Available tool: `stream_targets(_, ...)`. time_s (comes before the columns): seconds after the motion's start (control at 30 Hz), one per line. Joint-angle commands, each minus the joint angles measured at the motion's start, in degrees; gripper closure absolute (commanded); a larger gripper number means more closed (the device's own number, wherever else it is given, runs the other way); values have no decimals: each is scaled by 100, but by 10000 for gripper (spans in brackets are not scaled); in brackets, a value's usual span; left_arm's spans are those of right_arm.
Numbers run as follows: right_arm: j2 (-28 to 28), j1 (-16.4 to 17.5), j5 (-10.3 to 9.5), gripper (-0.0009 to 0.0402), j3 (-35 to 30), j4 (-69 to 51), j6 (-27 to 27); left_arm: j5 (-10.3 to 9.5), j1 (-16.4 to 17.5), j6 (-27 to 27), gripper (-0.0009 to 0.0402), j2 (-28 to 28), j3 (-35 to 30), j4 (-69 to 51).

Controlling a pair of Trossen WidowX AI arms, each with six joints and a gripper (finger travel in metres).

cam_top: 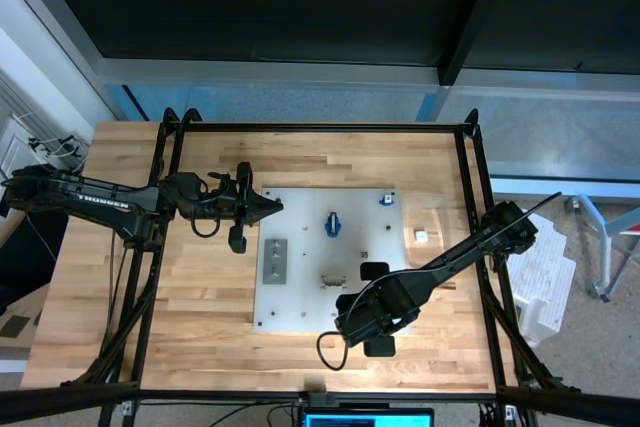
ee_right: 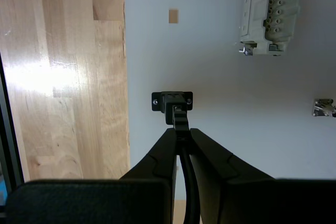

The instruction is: Pick the USB connector and install on taskboard

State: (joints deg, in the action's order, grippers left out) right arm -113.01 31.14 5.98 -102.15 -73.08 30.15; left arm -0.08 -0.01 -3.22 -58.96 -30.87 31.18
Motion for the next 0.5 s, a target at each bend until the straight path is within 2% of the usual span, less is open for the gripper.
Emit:
stream_targets(0.03, 0, 2, 0, 393, 2, 9, 2, 2, 0, 0, 393, 0, 0, 0)
stream_targets(0.5, 0, 2, -4, 393, 79, 59, -13, 2, 0, 0, 393, 0, 0, 0)
